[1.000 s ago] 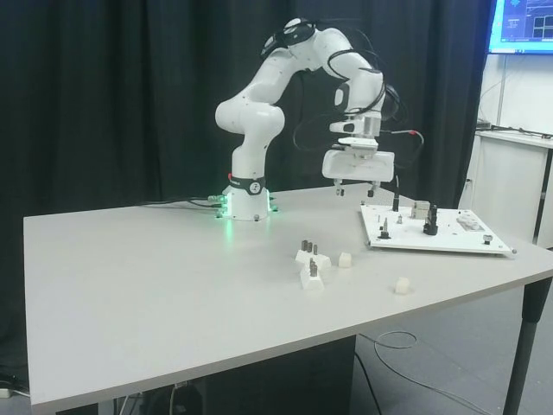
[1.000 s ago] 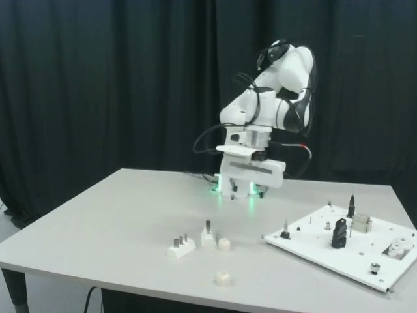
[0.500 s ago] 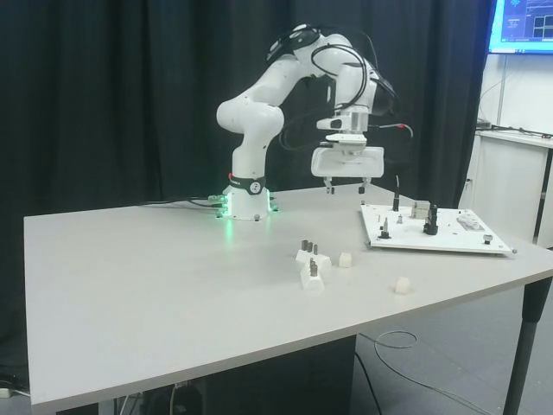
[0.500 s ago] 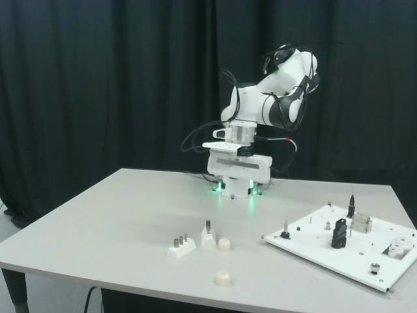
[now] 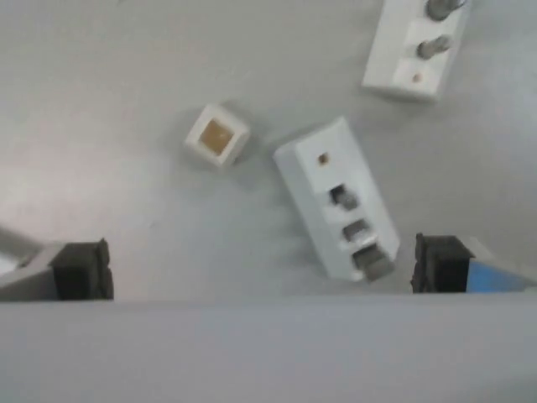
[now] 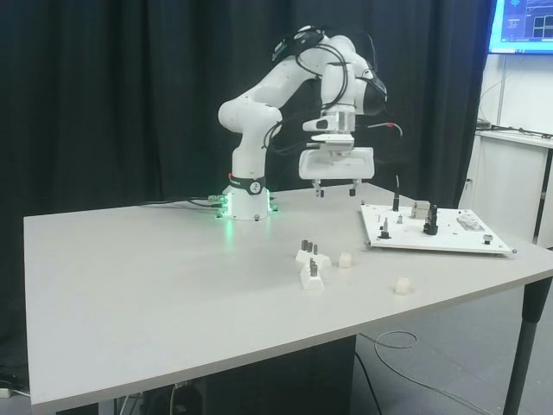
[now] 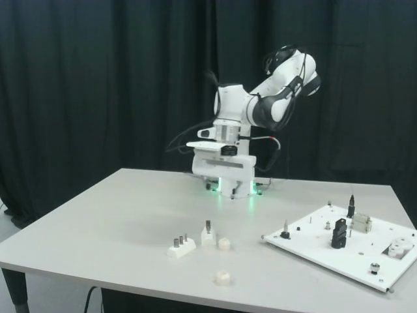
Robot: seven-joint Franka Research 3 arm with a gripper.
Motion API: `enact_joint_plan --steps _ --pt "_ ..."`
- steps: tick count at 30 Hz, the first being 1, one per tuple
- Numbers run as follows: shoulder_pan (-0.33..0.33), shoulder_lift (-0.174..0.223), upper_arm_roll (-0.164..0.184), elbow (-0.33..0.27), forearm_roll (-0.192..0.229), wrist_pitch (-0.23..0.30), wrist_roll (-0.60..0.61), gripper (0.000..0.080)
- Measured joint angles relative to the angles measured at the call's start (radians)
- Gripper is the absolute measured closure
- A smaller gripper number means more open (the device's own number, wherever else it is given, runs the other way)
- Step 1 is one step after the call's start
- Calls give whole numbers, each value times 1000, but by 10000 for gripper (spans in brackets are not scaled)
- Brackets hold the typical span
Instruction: Pick round peg 2.
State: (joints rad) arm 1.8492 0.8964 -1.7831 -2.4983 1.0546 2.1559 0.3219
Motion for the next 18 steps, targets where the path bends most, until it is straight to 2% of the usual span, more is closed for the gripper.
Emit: enact_joint_plan --steps 9,18 --pt "-116 2 60 9 111 22 -77 3" --pt "-212 20 130 27 202 42 -105 3"
